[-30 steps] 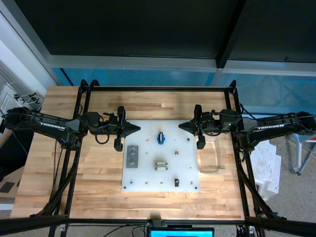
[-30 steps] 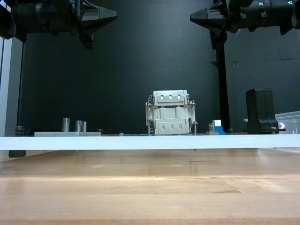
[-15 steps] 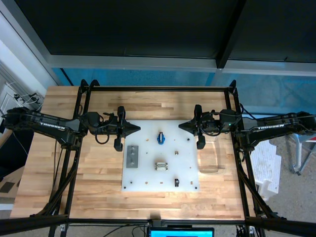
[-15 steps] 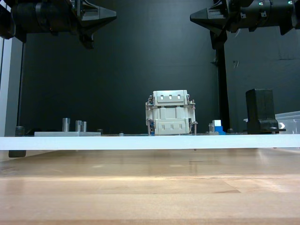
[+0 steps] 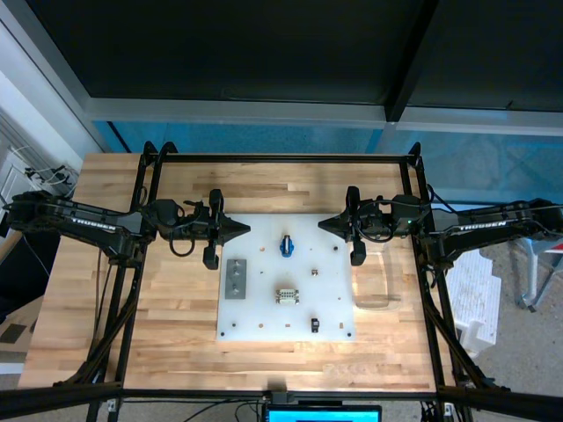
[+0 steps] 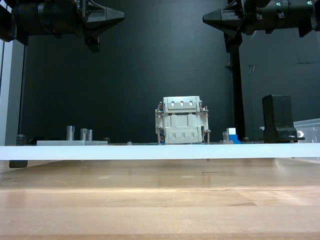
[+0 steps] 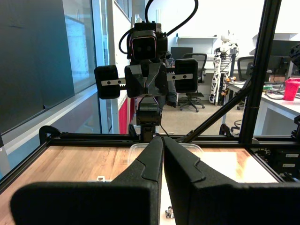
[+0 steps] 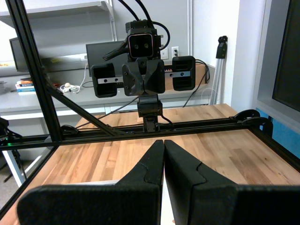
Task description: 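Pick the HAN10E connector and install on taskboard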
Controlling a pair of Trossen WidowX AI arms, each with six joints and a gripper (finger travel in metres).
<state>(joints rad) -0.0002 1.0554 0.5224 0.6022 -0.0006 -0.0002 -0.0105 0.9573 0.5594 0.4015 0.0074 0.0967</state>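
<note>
From above, the left gripper [image 5: 244, 229] and the right gripper [image 5: 322, 223] hang over the ten and two o'clock corners of the taskboard [image 5: 264, 321], neither holding anything. The connector [image 5: 286, 296] stands on the board near its centre, at six o'clock from the blue knob [image 5: 286, 245] and four o'clock from the grey block [image 5: 237, 278].

At tabletop [image 6: 150, 200] level, the connector rises from the board as a two-tier beige stack, with both grippers high above and well apart from it.

The left wrist camera shows that gripper's fingers [image 7: 147, 164] pressed together and empty. The right wrist camera shows the same.

The connector looks seated, so the job appears either finished or not begun; which one cannot be told. If a pick remains, one gripper must open, swing inward and descend squarely over the connector.
</note>
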